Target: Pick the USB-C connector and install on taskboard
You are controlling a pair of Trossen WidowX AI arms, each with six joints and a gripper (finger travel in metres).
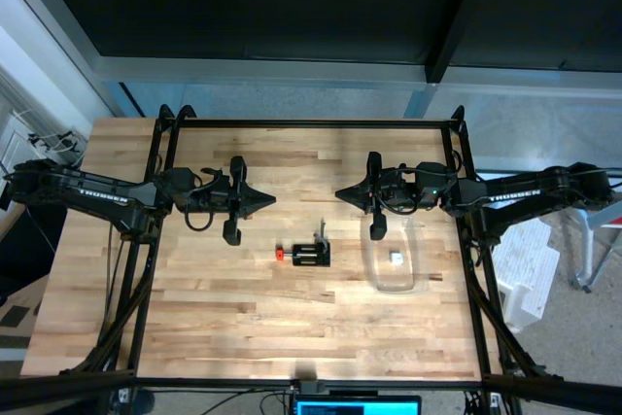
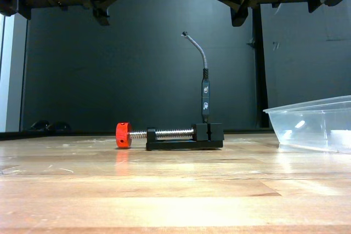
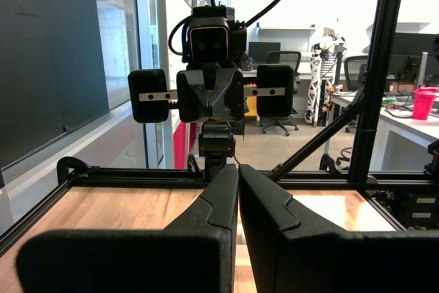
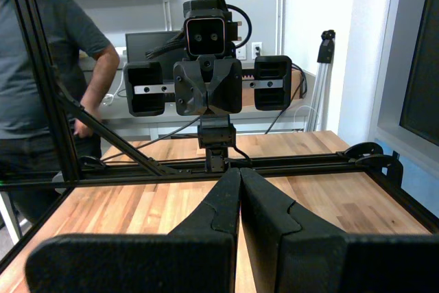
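Looks like the install step is done: USB-C connector upright on the black vise, nothing gripping it, braided cable rising off it and curling over at the free end. No dark part on the white block in the clear tray.

Left gripper parked high over the table's left half, clenched on nothing, fingers pressed together. Right gripper parked high near the tray's far end, likewise clenched and empty.

Next move, judged from this: probably none beyond a seating check. If not fully home, would call for a straight-down press on the connector body, clear of the cable and the red knob.

Hard to make out:
- Seam between connector and held tab; can't confirm full seating.
- High view too coarse at the vise to separate connector from jaw.
- Tray cut off at the low view's right edge.
- No vise or connector in either wrist view.
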